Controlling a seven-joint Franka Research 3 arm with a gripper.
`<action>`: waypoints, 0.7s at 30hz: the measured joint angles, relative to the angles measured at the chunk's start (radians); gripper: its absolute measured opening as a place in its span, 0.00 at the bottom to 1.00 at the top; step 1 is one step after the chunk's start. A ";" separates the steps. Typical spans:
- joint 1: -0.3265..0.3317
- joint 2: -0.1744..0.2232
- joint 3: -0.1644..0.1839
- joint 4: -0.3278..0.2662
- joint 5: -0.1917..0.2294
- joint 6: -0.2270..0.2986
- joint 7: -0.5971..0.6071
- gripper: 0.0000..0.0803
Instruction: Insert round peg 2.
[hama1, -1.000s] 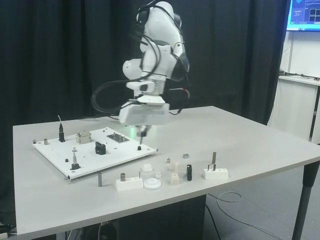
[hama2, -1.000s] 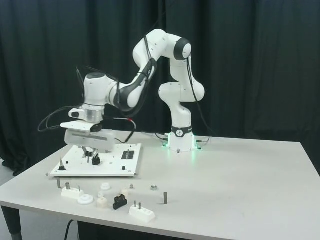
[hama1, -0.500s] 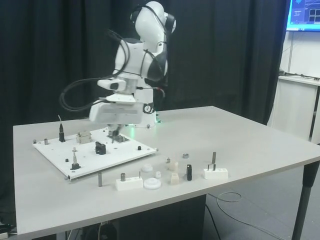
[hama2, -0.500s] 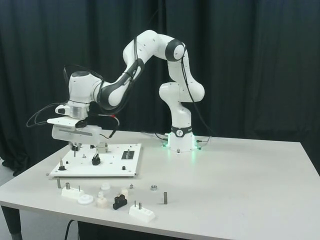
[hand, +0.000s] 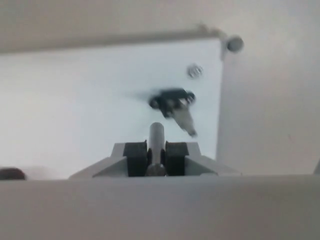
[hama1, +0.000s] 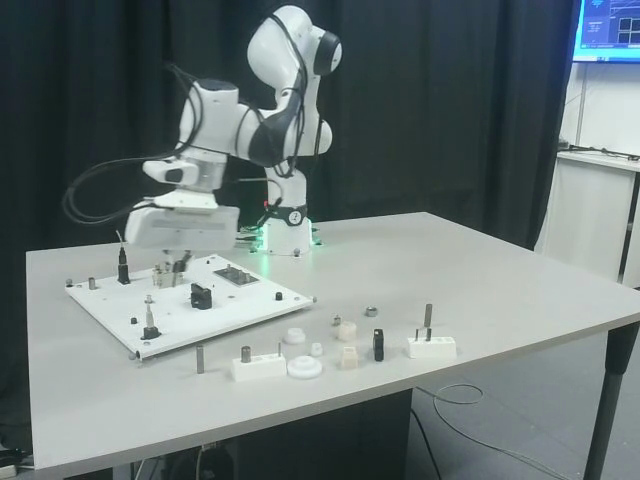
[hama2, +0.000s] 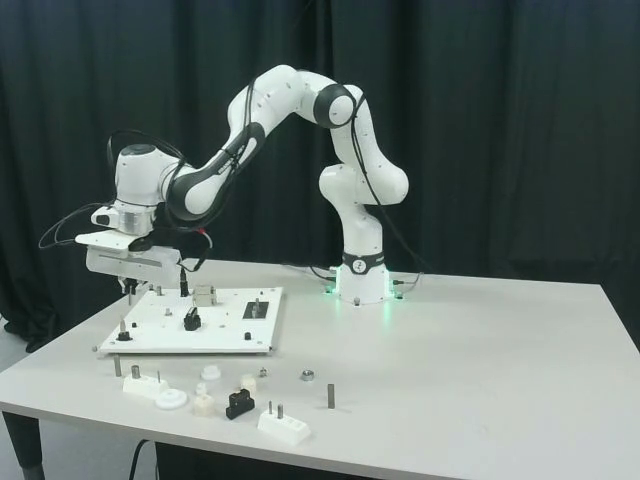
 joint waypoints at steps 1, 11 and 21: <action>-0.009 0.004 -0.001 0.002 0.000 0.000 -0.007 0.09; -0.095 0.036 -0.003 0.017 0.000 0.009 -0.077 0.09; -0.177 0.058 -0.006 0.019 0.000 0.017 -0.138 0.09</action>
